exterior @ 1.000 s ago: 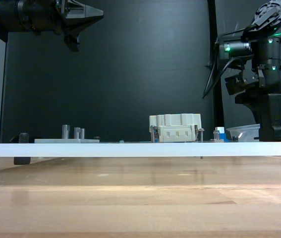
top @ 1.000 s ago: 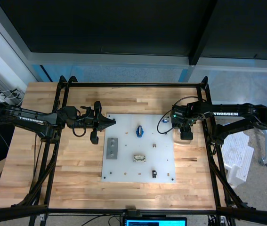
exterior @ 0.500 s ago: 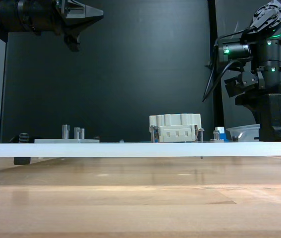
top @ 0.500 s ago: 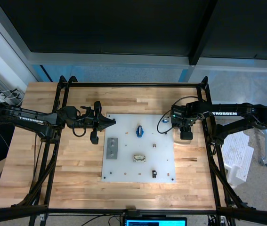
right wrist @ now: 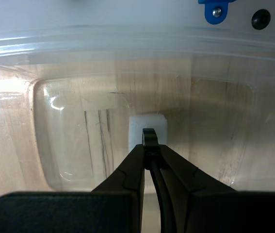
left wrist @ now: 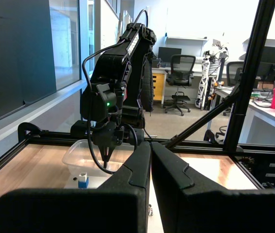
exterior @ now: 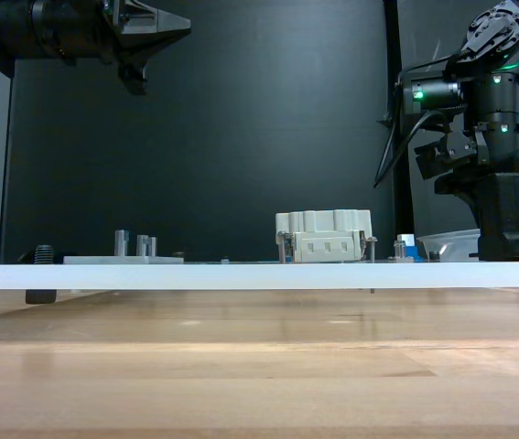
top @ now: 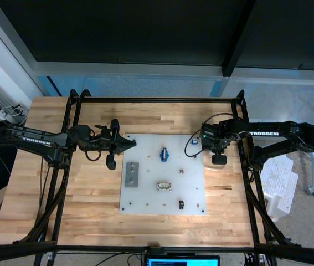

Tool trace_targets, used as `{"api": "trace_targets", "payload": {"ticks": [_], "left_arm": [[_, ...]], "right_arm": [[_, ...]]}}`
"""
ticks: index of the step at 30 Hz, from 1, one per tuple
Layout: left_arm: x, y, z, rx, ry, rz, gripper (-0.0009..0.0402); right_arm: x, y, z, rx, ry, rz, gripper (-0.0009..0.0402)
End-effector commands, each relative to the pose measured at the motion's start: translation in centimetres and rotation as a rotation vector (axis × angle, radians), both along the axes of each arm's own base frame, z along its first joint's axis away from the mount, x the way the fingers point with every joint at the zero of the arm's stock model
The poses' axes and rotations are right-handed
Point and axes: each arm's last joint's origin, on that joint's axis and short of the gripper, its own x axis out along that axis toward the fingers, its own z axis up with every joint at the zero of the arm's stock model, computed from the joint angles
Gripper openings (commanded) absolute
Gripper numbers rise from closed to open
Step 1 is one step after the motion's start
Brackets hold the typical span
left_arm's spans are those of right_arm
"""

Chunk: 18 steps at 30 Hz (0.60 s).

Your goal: Pick the USB connector and install on taskboard

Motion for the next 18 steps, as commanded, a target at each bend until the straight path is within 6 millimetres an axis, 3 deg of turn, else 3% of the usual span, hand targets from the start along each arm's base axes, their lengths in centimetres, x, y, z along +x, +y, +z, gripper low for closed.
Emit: {"api": "trace_targets", "payload": {"ticks": [1,18], "left_arm": [[0.0,0.0,0.0,0.0,0.0,0.0,0.0],[0.0,0.0,0.0,0.0,0.0,0.0,0.0]], "right_arm": [[0.0,0.0,0.0,-0.001,0.0,0.0,0.0003],[-0.9,0.3,1.6,-0.028,-0.085,0.003,0.0]]}}
